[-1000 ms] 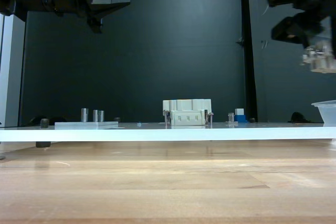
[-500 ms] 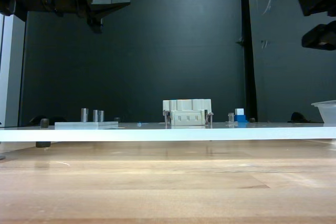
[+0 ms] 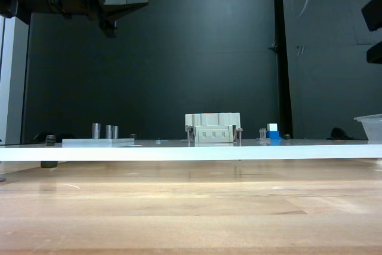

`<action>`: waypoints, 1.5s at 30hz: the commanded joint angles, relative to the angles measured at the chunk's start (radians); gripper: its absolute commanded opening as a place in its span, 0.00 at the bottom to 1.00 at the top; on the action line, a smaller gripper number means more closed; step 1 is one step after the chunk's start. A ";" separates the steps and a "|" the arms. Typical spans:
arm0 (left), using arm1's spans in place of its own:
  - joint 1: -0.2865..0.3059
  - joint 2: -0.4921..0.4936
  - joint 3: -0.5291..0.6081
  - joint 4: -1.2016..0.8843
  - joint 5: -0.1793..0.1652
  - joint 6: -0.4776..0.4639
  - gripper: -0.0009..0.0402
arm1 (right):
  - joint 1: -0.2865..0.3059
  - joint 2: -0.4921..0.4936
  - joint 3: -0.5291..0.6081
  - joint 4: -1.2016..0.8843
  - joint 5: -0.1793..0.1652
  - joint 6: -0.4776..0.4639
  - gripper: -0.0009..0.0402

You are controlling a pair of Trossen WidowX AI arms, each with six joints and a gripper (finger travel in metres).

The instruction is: Remove the HAN10-E connector and place it in the container

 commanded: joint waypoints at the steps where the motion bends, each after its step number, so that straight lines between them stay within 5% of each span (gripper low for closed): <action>1: 0.000 0.000 0.000 0.000 0.000 0.000 0.02 | 0.005 0.000 -0.031 0.042 0.000 0.010 0.02; 23: 0.000 0.000 0.000 0.000 0.000 0.000 0.02 | 0.011 0.002 -0.156 0.153 0.000 0.060 0.05; 45: 0.000 0.000 0.000 0.000 0.000 0.000 0.02 | 0.012 0.002 -0.156 0.154 0.032 0.061 0.62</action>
